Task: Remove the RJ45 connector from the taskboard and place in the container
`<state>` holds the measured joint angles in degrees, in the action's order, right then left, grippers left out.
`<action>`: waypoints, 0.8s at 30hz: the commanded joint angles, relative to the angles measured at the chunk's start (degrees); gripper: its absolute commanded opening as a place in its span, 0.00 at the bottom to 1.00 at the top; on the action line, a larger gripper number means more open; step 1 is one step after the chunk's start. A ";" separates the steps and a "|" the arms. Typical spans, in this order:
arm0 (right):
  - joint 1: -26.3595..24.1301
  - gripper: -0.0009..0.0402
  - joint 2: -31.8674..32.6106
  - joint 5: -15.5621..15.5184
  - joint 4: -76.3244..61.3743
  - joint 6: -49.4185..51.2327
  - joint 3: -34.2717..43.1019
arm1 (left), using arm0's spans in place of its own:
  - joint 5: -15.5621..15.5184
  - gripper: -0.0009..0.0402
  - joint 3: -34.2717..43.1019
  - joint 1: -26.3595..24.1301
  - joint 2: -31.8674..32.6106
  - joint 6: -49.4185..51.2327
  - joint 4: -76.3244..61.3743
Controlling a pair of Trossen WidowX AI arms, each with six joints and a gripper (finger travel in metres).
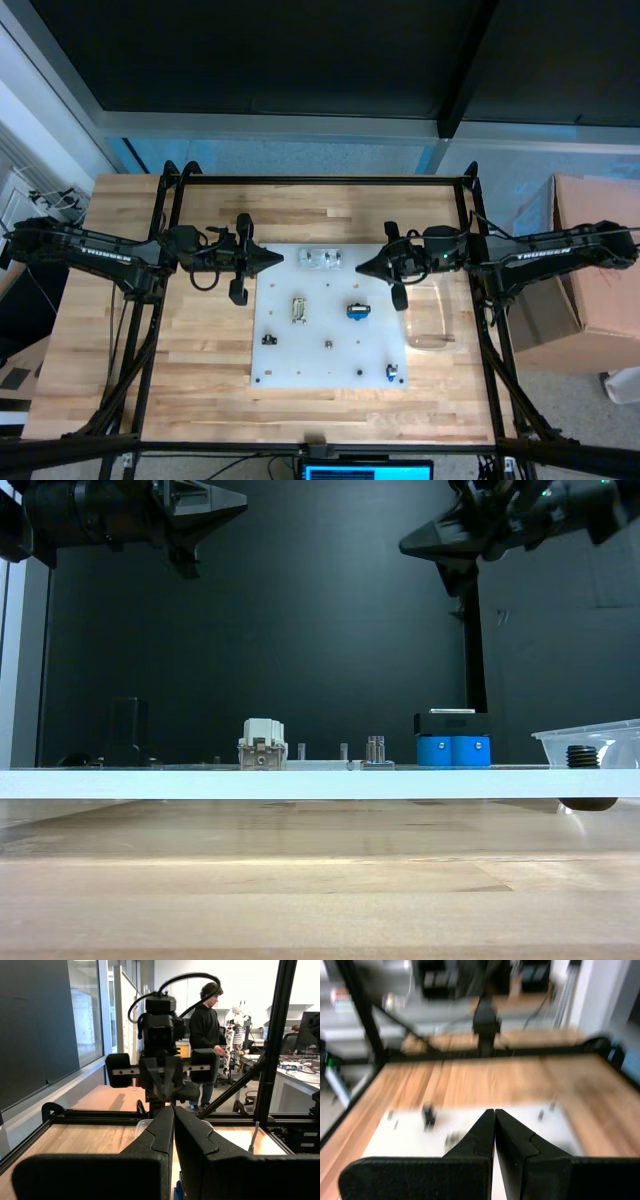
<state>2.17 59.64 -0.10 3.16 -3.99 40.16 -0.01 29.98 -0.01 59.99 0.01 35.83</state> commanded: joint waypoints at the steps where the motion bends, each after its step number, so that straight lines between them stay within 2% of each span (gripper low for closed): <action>1: 1.88 0.02 0.04 0.07 -11.28 -0.11 4.42 | 0.02 0.02 -0.02 0.02 0.00 0.00 0.02; 11: 6.82 0.02 2.12 0.11 -31.41 -5.44 12.52 | 0.02 0.02 -0.02 0.00 0.00 0.00 0.02; 19: 12.20 0.02 8.22 0.13 -46.49 -9.66 20.85 | 0.02 0.02 -0.02 0.00 0.00 0.00 0.02; 24: 17.27 0.02 12.55 0.09 -54.99 -10.88 26.60 | 0.02 0.02 -0.02 0.02 0.00 0.00 0.02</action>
<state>18.17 71.26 -0.01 -50.00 -14.57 65.47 -0.01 29.95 -0.01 59.99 0.01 35.83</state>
